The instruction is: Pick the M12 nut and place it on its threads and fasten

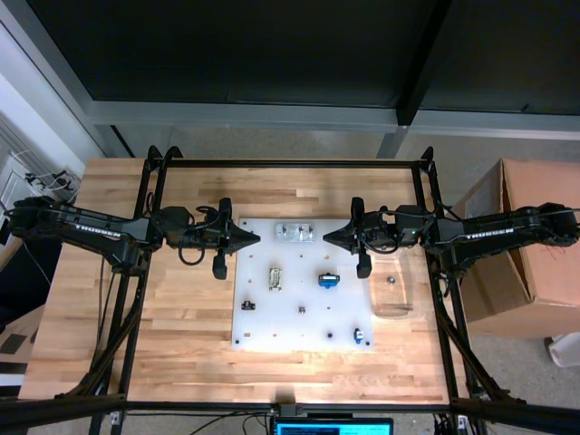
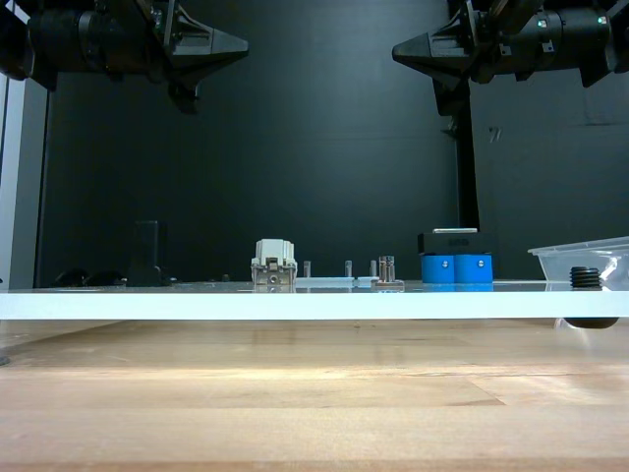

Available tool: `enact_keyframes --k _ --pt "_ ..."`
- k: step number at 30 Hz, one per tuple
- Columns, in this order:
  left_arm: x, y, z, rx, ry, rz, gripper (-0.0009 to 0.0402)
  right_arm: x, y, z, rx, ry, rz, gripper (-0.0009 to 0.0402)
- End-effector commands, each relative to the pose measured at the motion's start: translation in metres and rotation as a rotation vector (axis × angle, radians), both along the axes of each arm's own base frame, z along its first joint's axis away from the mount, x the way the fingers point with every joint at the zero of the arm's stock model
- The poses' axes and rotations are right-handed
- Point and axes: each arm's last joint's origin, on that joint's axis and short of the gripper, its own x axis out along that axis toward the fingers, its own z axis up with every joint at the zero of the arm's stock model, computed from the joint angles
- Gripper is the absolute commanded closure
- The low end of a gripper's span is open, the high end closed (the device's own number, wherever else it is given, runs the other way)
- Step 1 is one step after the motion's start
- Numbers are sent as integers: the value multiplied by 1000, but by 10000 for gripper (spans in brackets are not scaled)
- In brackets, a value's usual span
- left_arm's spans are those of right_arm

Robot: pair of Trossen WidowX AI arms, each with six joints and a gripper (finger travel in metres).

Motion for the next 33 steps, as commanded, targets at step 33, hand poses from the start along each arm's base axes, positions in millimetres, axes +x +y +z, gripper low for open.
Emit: enact_keyframes --k 33 --pt "0 0 0 0 0 0 393 1 2 8 -78 -51 71 393"
